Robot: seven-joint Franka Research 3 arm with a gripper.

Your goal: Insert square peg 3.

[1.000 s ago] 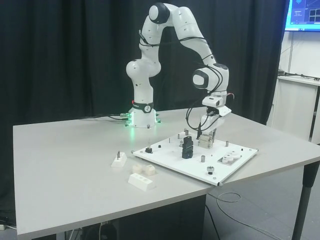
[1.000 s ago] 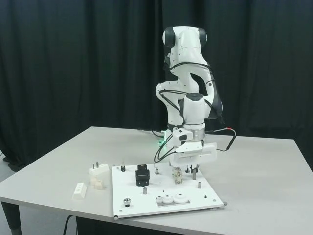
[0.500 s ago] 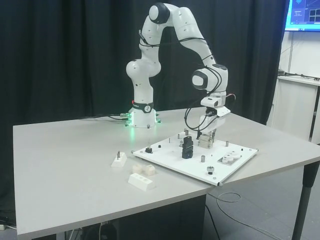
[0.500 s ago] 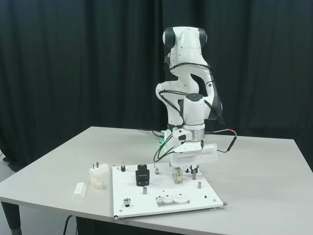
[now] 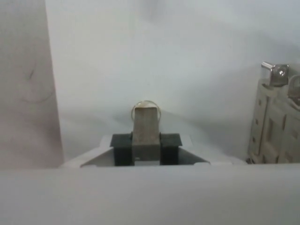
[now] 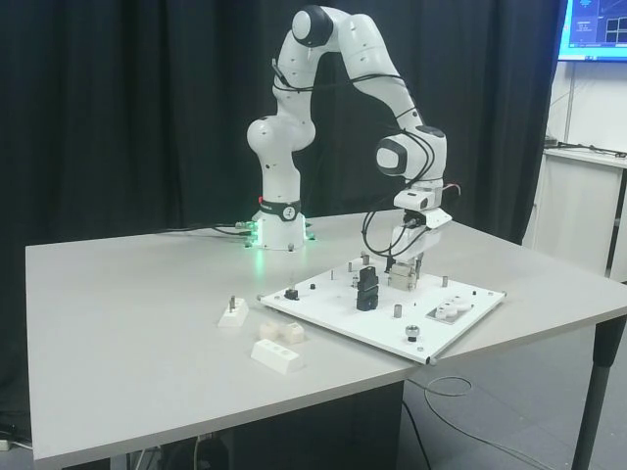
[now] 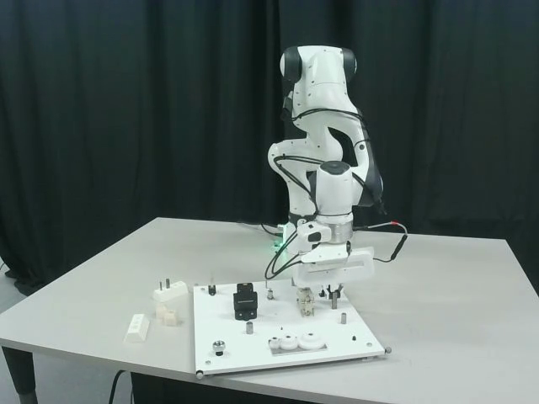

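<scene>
In the wrist view a grey square peg [image 5: 146, 129] stands between two black fingertips [image 5: 121, 149], and my gripper [image 5: 146, 150] is shut on it. Below it lies the white board [image 5: 187, 56]. In the room views the gripper [image 6: 405, 258] [image 7: 306, 295] hangs low over the white board [image 6: 323, 311] [image 7: 210, 337], just above a small pale block [image 6: 403, 280] [image 7: 306, 309]. The peg itself is too small to make out in the room views.
A black block [image 6: 365, 290] [image 7: 245, 301], white gears [image 6: 449, 311] [image 7: 295, 342] and short posts stand on the board. A ribbed white part [image 5: 274, 126] lies beside the gripper. Loose white blocks [image 6: 277, 345] [image 7: 166, 303] rest on the grey table [image 6: 118, 304] off the board.
The hand has shifted slightly upward and toward the arm's base, still holding the peg. Nothing on the board has moved.
</scene>
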